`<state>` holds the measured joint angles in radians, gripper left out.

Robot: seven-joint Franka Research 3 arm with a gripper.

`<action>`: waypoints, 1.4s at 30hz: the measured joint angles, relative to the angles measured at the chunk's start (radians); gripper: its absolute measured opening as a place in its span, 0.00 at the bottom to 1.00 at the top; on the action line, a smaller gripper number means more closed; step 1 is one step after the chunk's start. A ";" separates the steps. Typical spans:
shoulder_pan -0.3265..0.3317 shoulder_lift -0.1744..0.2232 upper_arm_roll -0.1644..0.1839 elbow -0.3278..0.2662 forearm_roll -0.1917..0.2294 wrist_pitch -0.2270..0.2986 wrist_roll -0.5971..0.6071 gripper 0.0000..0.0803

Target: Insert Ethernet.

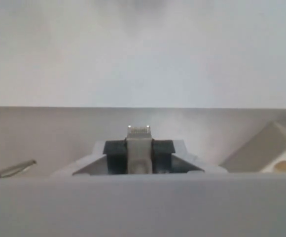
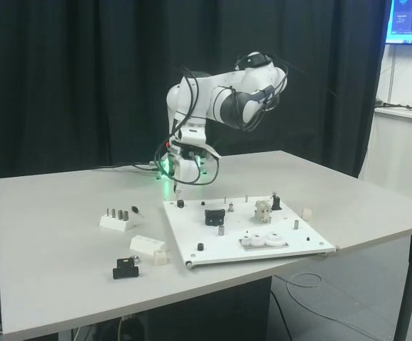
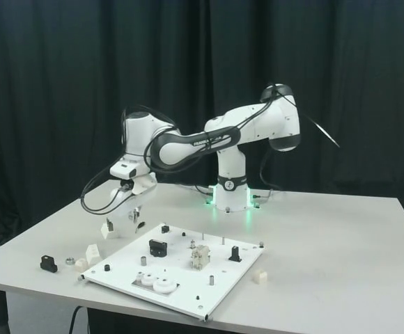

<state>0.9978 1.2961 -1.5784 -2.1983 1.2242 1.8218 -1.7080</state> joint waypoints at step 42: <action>0.277 -0.026 -0.013 -0.328 0.009 0.083 -0.046 0.13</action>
<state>1.2747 1.2697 -1.5911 -2.5260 1.2335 1.9049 -1.7541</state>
